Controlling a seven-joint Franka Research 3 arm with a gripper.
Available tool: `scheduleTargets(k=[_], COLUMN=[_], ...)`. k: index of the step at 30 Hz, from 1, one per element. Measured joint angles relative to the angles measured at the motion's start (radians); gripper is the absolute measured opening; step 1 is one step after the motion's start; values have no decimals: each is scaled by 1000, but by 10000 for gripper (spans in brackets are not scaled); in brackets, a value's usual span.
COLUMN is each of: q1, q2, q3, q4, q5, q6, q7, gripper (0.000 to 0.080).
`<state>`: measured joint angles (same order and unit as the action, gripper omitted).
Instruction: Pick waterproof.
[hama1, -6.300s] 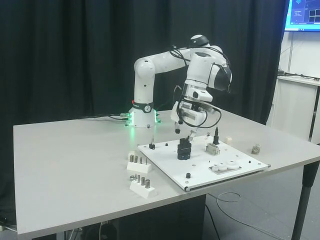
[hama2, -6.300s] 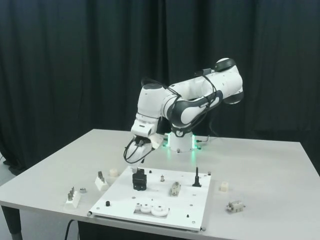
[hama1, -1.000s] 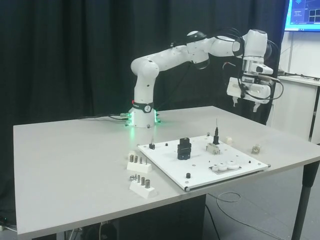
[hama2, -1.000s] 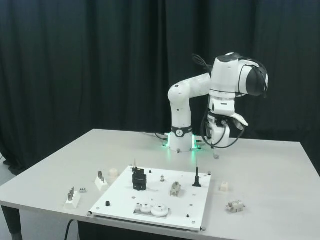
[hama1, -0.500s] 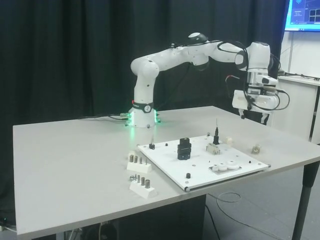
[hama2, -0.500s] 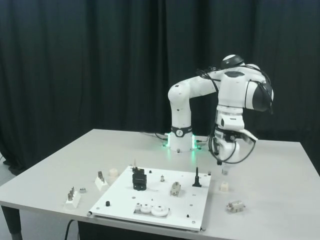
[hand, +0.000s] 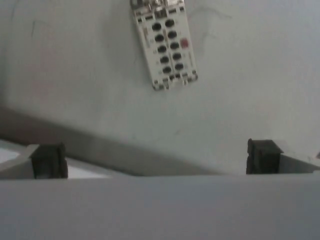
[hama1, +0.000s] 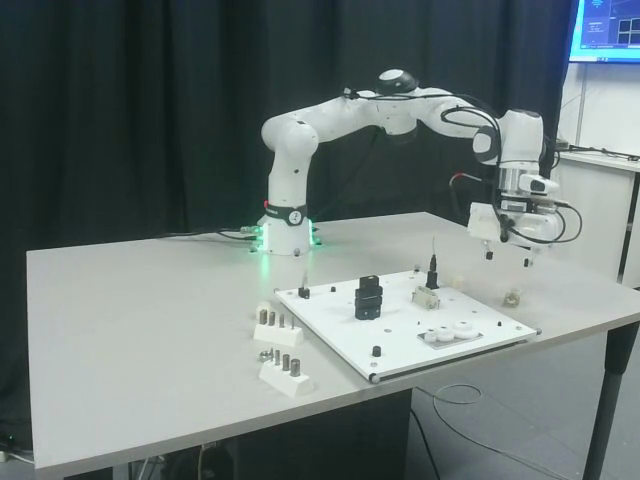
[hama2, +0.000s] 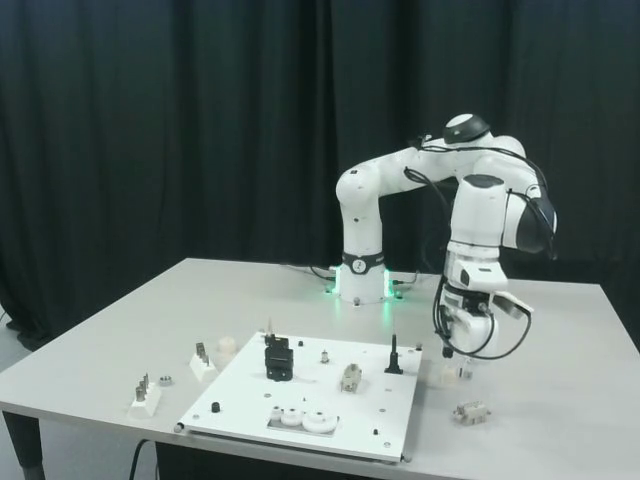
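Wrist view
Connector: a white block (hand: 164, 44) with two rows of dark round holes lies flat on the grey table (hand: 240, 100), alone on bare surface.
Gripper: two black fingertips (hand: 49, 161) stand wide apart with nothing between them; the gripper (hand: 155, 159) is open and clear of the connector.
Board edge: a white strip (hand: 15, 156) shows beside one fingertip.

First room view
Arm: the white arm (hama1: 340, 112) reaches from its base, lit green (hama1: 284, 232), out past the far side of the board.
Gripper: it (hama1: 508, 258) hangs in the air above the table, fingers pointing down and spread, holding nothing.
Connector: the small pale piece (hama1: 512, 296) sits on the table off the board, just below the gripper and apart from it.
Board: a white plate (hama1: 400, 330) carries a black block (hama1: 368, 298), a black upright pin (hama1: 434, 270), a small metal part (hama1: 426, 296) and white gears (hama1: 452, 336).
Small cube: a white cube (hama1: 457, 280) rests on the table beside the board.
Holders: two white racks (hama1: 277, 330) (hama1: 285, 373) with short pegs stand on the table beside the board.

Second room view
Gripper: it (hama2: 455, 360) hovers low above the table near the board corner, empty.
Connector: it (hama2: 470, 411) lies on the table off the board, near the gripper and not touched.
Board: the white plate (hama2: 300, 395) lies toward the near table edge, black block (hama2: 277, 358) on it.
Backdrop: a black curtain (hama2: 150, 120) hangs behind the table.
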<state>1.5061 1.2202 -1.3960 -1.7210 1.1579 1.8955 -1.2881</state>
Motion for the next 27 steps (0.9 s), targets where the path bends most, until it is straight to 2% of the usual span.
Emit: scheduleTargets(k=[27], q1=[-3], q2=[0], q3=[90], q4=[21], q5=[12], q6=[35], q7=[46], gripper=[800])
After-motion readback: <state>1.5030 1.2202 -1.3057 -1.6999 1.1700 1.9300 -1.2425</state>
